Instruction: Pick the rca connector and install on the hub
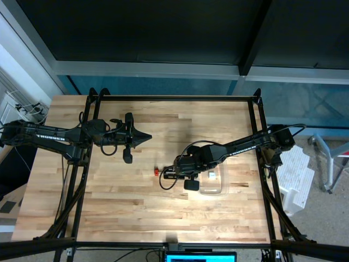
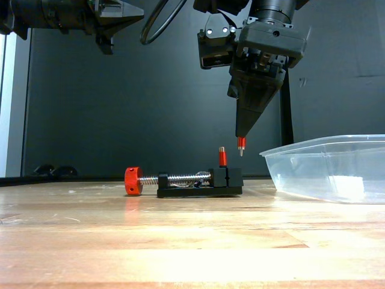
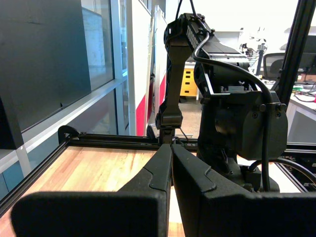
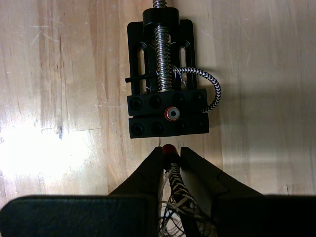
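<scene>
A: Step in hand?

B: Carrying and lining up, by the look of it. Fingers of the right gripper [image 2: 241, 132] clamped on the rca connector [image 2: 241, 145], red end pointing down, hanging just beside the hub [image 2: 200, 182] near the middle of the table [image 1: 109, 207]. Not yet seated.

A: Target?

B: Presumably the upright red socket [image 2: 222, 156] on the hub's block end, opposite the red knob [image 2: 132, 180]. In the right wrist view, connector tip just off the hub's edge, short of the socket and not touching it. About level with the socket's top in the low view, though hard to judge in depth.

A: Next move, then?

B: Probably a small level shift to bring the tip over the socket, then straight down, kept upright. Little tolerance: risk of jamming, or of nudging the hub along the wood, if tilted.

A: Room to work?

B: Tight toward the table's right edge, with the clear plastic tray [image 2: 325, 152] just beside the hub and a white piece [image 2: 349, 183] inside. Also a braided cable [image 4: 210, 86] looping off the hub near the socket. Open wood toward the near and left edges.

A: Other arm?

B: Parked. Fingers of the left gripper [image 1: 147, 137] together on nothing, raised toward the table's far-left corner, well apart from the hub.
</scene>
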### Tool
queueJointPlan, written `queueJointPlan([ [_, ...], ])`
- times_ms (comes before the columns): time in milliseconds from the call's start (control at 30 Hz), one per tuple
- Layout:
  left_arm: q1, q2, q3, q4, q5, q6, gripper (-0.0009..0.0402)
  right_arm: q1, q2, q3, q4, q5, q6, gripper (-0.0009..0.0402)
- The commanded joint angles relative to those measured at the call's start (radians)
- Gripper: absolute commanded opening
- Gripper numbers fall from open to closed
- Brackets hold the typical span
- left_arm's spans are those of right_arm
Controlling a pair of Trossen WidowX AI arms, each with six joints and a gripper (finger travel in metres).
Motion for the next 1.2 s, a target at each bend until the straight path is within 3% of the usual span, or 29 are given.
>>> queueJointPlan([
  [33,0.0,0.0,0.0,0.0,0.0,0.0,0.0001,0.0,0.0,0.0,0.0,0.001,0.0,0.0],
  [967,0.0,0.0,0.0,0.0,0.0,0.0,0.0001,0.0,0.0,0.002,-0.001,0.001,-0.006,0.0],
  [1200,0.0,0.0,0.0,0.0,0.0,0.0,0.0001,-0.002,-0.003,0.076,-0.083,0.0,-0.035,0.0],
])
